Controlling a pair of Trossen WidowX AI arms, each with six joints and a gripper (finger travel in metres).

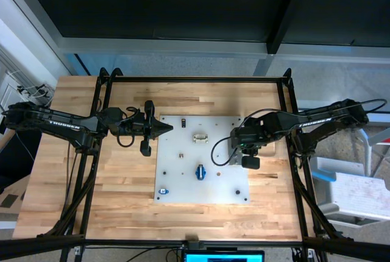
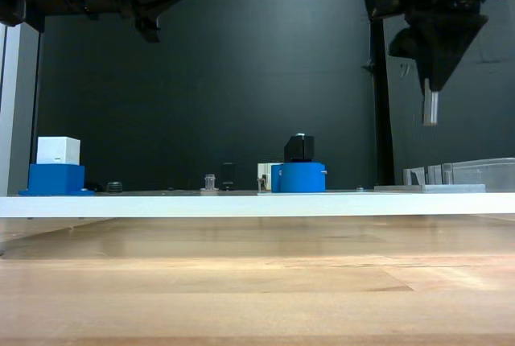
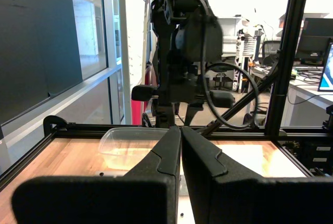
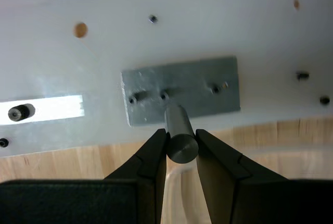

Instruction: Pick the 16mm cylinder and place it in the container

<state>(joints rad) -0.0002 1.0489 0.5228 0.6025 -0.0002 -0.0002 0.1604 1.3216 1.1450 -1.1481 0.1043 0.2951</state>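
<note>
cylinder [image 4: 180,129] in right gripper [image 4: 181,136], left [image 3: 180,130] aloft

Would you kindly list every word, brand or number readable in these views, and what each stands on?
"TROSSEN": white lettering on the left arm, whose left gripper hovers shut by the white board's left edge.
Lettering on the right arm: too blurred to read; the right gripper grips the 16mm cylinder over the grey block.
The screen at the near edge: too small to read.
Nothing else legible.

Matte-black arms [image 1: 55,125] with looped cables [image 1: 213,154] end in wedge-fingered left claw [image 3: 180,130] and right claw [image 4: 181,139].
</note>
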